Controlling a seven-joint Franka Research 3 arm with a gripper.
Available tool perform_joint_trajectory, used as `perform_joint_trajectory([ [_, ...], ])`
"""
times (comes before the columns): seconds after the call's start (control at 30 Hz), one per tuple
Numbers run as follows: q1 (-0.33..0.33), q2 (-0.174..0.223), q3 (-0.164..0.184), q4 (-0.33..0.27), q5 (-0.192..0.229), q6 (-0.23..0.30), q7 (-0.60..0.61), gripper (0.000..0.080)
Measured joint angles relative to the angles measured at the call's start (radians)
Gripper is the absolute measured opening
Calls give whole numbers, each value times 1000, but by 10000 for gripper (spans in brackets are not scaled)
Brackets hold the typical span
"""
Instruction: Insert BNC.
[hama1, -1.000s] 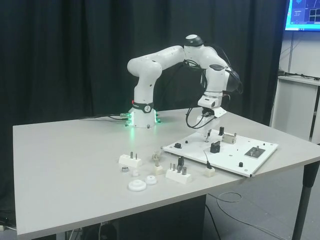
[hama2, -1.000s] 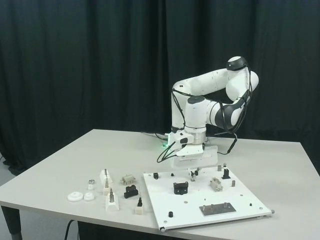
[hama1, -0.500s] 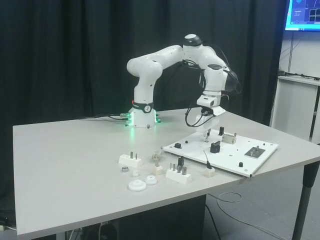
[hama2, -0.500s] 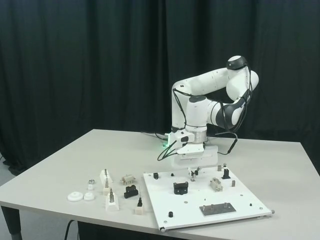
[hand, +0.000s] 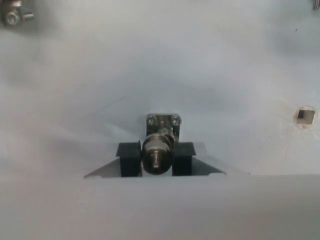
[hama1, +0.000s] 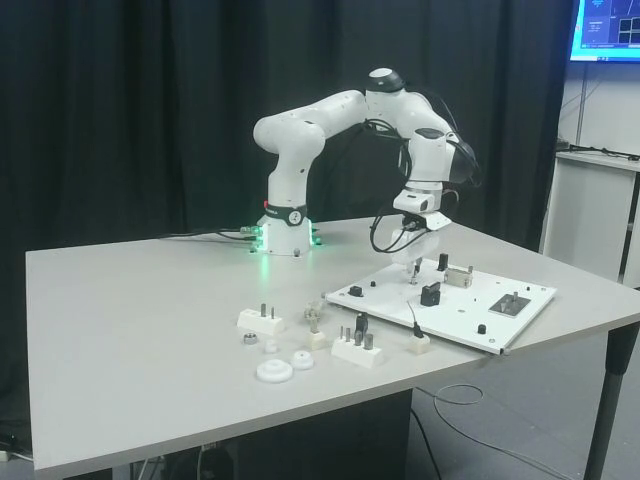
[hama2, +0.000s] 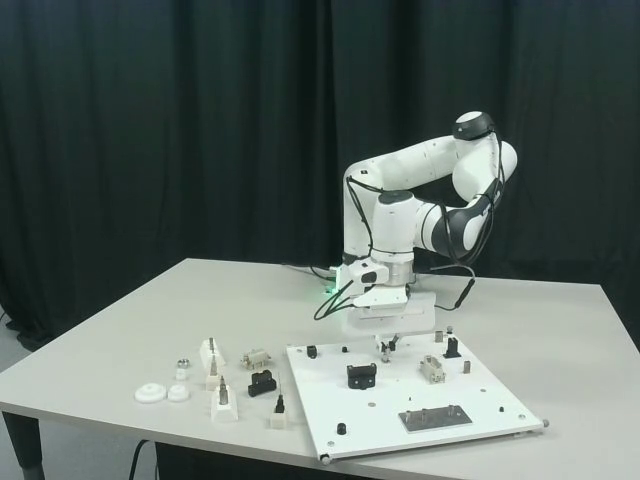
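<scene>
— Over the white board (hama1: 455, 312), the gripper (hama2: 386, 335) stands a little higher than it did a second ago; the arm has drawn it upward, away from the plate

— And the BNC (hand: 158, 150)?

— In the wrist view it shows as a metal barrel right in the gripper's line, rising from a small flange with two screws that is fixed to the board. Both room views show a small upright part on the board directly beneath the gripper

— Does the gripper clasp it, or has it let go?

— That cannot be told from these views. If the barrel stays on its flange while the arm lifts, the insertion is probably finished and this is the retreat; if it lifts with the arm, the plug is not yet seated

— The surroundings?

— A grey table (hama1: 140, 300) carries the board. Beside the board lie loose pieces, among them white gears (hama1: 272, 372) and small holders. Green light (hama1: 262, 240) glows at the arm's base, a black curtain (hama2: 200, 130) hangs behind, and a screen (hama1: 608, 30) sits above a white cabinet (hama1: 590, 210)
</scene>
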Motion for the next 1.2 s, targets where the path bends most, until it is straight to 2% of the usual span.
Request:
perform_joint_trajectory([
  [0.53, -2, 0, 16, -6, 15, 32, 0, 126],
  [1.2, -3, -1, 17, -6, 17, 32, -5, 126],
])
